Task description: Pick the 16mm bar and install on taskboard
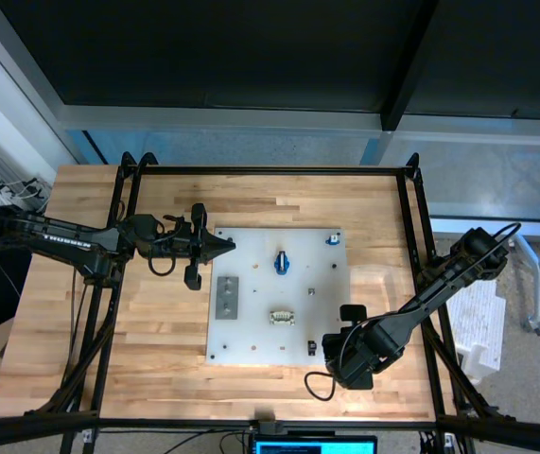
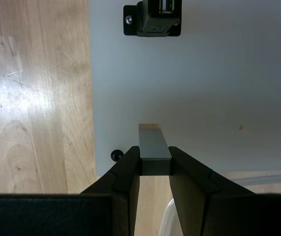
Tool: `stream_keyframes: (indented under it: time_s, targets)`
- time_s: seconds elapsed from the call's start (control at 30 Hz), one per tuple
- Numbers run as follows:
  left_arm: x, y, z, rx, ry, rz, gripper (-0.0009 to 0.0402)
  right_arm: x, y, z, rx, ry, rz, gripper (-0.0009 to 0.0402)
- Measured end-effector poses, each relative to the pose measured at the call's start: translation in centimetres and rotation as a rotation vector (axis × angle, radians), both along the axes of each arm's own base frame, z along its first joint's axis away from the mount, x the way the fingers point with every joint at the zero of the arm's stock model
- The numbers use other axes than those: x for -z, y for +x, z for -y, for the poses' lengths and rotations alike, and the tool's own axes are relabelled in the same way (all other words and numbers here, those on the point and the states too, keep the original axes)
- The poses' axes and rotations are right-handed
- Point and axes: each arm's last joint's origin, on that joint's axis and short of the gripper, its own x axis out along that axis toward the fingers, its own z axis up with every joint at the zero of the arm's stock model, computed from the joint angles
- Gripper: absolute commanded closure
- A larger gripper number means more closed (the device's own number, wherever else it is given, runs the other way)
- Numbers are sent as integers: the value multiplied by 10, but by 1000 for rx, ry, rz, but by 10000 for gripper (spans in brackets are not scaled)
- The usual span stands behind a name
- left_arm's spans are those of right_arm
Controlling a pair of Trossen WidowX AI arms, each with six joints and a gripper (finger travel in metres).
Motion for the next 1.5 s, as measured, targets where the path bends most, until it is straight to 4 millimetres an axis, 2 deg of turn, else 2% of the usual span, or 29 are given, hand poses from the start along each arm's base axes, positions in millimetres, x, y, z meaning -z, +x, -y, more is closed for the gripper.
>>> stream_keyframes:
  time_s: [1.5]
  targets:
    - [0,0,0,0,0,0,393,2,1,0,8,-13,-3,366]
